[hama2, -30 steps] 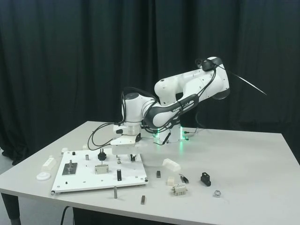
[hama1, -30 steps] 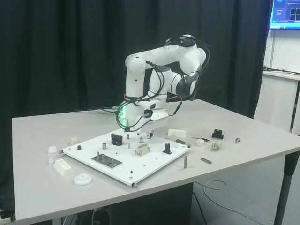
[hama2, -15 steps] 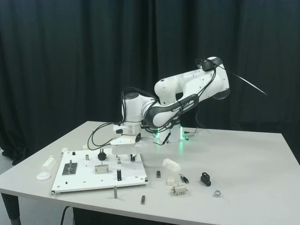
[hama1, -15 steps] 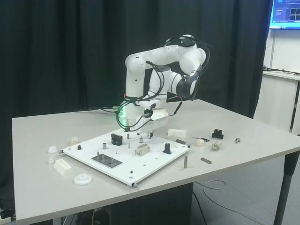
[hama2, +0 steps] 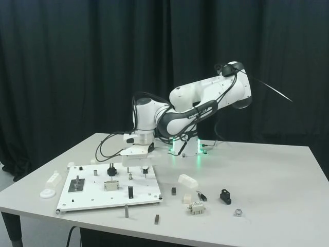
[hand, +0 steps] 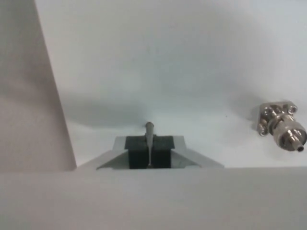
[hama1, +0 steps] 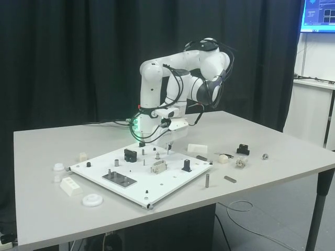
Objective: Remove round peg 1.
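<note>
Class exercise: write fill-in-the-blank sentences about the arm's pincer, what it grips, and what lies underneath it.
1. The pincer is ___ on the thin round peg.
2. Under the peg lies a ___ board.
3. The board rests on a ___ table.
4. The light at the arm's base glows ___.

Missing words: shut; white; grey; green.

round peg 1 [hand: 149,143] | thin grey metal pin, tapered tip | clamped between black pads of gripper [hand: 149,158] | held above white board [hand: 192,72], clear of its surface
</note>
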